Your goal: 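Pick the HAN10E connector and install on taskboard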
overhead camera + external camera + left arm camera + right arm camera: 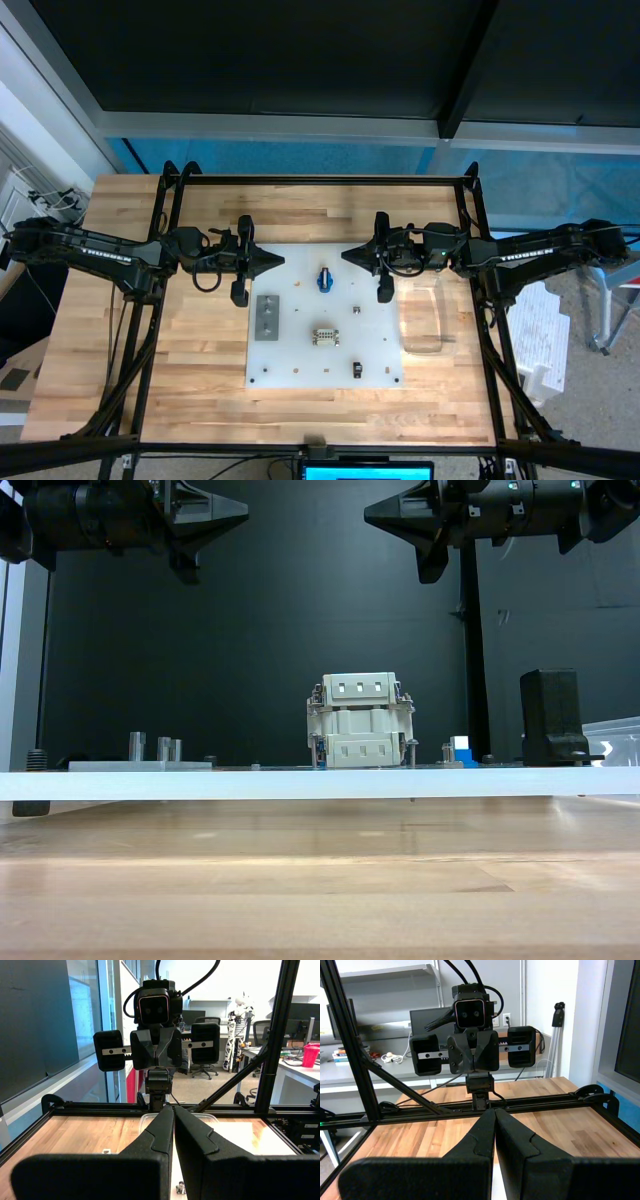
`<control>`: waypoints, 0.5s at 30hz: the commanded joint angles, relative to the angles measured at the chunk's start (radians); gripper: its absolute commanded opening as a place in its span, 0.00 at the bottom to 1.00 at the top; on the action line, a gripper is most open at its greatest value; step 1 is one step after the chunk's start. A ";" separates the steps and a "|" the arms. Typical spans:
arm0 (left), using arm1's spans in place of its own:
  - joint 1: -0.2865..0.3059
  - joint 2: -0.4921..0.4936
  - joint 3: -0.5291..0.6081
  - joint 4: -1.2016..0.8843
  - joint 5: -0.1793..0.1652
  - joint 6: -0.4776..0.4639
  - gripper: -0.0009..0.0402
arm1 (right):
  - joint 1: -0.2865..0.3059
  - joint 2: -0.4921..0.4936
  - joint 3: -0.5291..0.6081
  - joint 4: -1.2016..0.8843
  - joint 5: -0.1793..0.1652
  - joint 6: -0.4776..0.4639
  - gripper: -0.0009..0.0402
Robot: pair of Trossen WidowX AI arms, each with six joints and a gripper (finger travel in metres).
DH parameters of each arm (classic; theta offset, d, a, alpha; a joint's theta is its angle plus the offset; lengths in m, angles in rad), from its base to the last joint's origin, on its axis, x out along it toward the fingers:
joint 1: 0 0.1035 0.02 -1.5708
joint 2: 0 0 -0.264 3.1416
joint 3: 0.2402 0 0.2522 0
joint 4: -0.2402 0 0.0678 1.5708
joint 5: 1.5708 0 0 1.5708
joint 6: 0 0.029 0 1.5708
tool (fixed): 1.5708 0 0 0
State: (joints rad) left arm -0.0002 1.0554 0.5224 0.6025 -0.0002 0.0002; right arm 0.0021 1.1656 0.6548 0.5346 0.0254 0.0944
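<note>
han10e connector [358, 690] rests on taskboard [290, 362]; left gripper [281, 261], right gripper [346, 255] hover above, fingers pinched together; tilted seating may jam.

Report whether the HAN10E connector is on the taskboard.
On: the HAN10E connector stands upright on the taskboard; left gripper and right gripper hang shut, high above it.

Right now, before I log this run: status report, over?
Left gripper shut, high over the taskboard far edge. Right gripper shut, high, facing it. HAN10E connector standing mid-board, unheld. No obstruction above it.
</note>
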 commanded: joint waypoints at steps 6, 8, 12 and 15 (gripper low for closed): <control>0.000 0.000 0.000 0.000 0.000 0.000 0.02 | 0.001 0.001 -0.018 0.025 0.000 0.002 0.02; 0.000 0.000 0.000 0.000 0.000 0.000 0.02 | 0.001 0.001 -0.018 0.024 0.000 0.002 0.02; 0.000 0.000 0.000 0.000 0.000 0.000 0.02 | 0.001 0.001 -0.018 0.024 0.000 0.002 0.02; 0.000 0.000 0.000 0.000 0.000 0.000 0.02 | 0.001 0.001 -0.014 0.023 0.000 0.002 0.02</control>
State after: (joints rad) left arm -0.0002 1.0554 0.5228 0.6025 -0.0006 0.0002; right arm 0.0025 1.1664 0.6361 0.5587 0.0254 0.0948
